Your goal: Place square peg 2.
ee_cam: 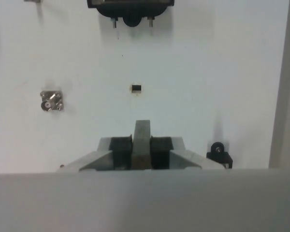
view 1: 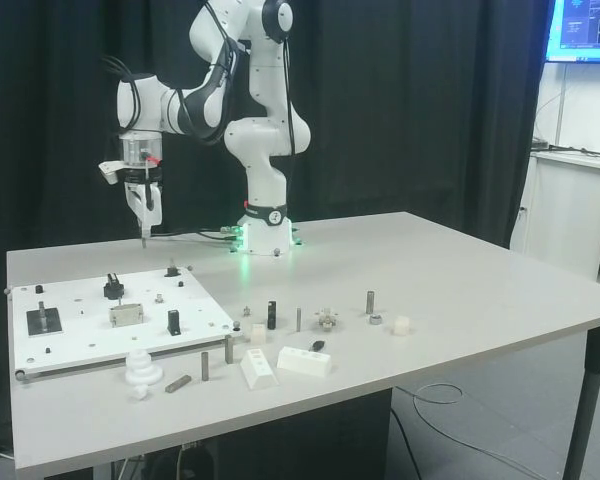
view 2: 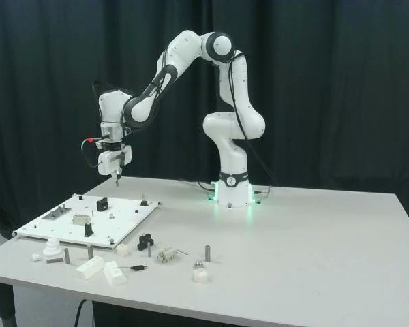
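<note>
Gripper (ee_cam: 141, 157) clamped on square peg (ee_cam: 141, 140), long axis vertical, hanging well above the white board (view 1: 195, 305); the square hole (ee_cam: 136, 89) lies below, slightly ahead of the peg tip.

backdrop: you have a black curtain (view 2: 341, 88) hanging in folds behind the whole table, filling the upper part of both room views.
table: your grey table (view 1: 460, 270) spans the lower half of each room view; a black leg (view 1: 588, 400) shows at the lower right of the first room view.
screen: you can see a lit monitor (view 1: 584, 30) cut off at the upper right corner of the first room view.
cabinet: a white cabinet (view 1: 570, 205) stands at the right edge, below that monitor.
floor: grey floor (view 1: 480, 430) shows under the table, with a thin cable (view 1: 430, 395) looping across it.
light: even room light, soft shadows on your table.
</note>
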Robot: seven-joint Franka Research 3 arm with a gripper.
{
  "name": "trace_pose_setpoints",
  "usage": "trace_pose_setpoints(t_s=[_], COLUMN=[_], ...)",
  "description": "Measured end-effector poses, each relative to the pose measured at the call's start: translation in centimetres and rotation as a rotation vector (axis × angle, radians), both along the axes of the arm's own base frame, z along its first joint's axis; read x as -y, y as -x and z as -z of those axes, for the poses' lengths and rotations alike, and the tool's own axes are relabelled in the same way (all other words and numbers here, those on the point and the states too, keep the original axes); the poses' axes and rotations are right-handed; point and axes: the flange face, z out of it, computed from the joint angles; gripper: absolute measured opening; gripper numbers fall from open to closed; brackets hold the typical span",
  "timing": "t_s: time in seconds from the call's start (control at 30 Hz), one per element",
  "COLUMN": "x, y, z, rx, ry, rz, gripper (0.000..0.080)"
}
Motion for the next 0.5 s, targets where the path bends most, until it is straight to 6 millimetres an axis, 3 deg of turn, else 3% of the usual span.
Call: trace_pose_setpoints(t_s=[0.5], x=[-1.0], y=[-1.6], z=[-0.2], rx=[-0.013], ry=[0.015], rz=[-0.108], gripper=[0.0076])
